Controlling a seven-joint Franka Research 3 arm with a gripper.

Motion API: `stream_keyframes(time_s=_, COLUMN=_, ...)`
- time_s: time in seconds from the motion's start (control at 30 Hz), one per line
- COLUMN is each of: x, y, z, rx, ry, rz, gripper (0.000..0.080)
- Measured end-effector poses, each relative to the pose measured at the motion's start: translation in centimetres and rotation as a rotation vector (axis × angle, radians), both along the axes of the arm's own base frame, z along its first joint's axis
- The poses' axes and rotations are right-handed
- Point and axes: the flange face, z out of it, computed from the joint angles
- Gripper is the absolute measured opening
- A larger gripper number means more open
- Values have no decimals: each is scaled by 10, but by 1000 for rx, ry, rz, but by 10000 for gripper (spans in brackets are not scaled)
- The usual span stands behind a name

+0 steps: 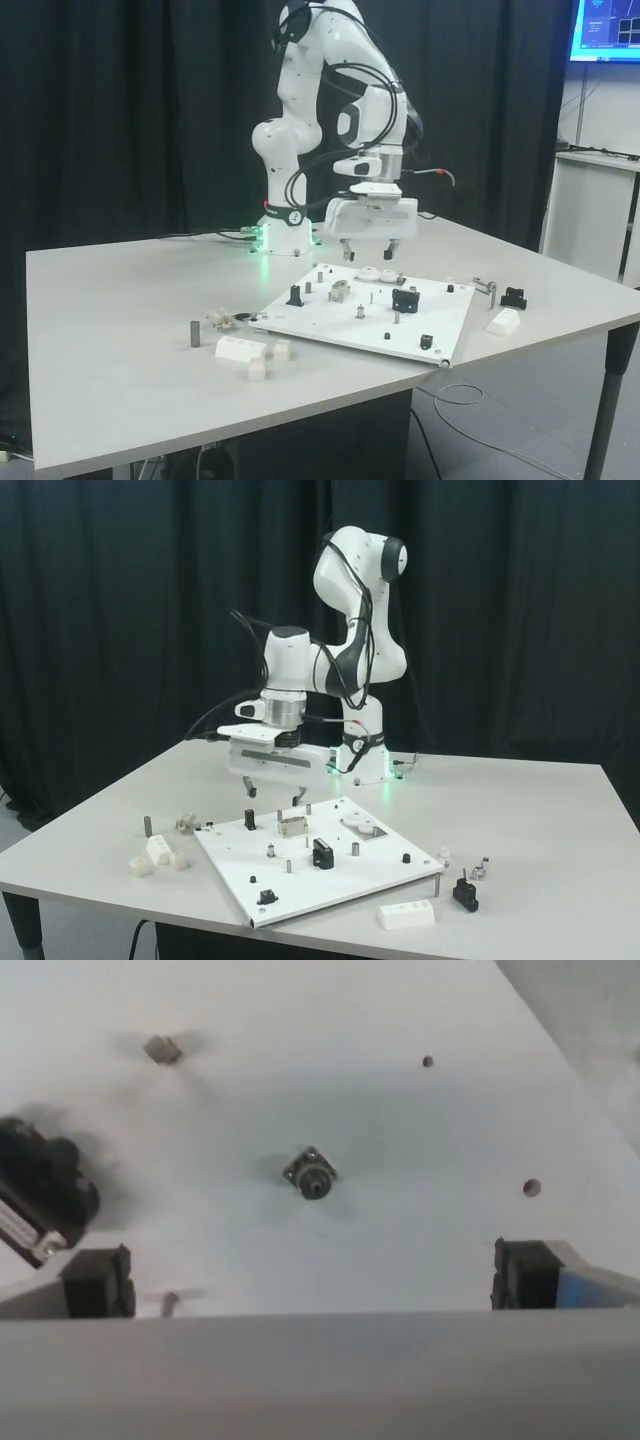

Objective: Remove BNC.

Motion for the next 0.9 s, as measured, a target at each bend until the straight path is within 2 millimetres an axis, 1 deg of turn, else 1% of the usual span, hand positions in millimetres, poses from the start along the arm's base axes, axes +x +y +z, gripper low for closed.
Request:
stream_keyframes(time_s=0.37, x=0, y=-8, z=-17, rx=10, ry=26, rz=126, gripper=800)
stream_keyframes(time_s=0.63, x=5, y=-11, z=-37, rx=14, ry=39, rz=194, gripper=800)
stream_keyframes(time_s=0.9, x=9, y=-15, z=-57, rx=23, ry=62, rz=208, gripper=800)
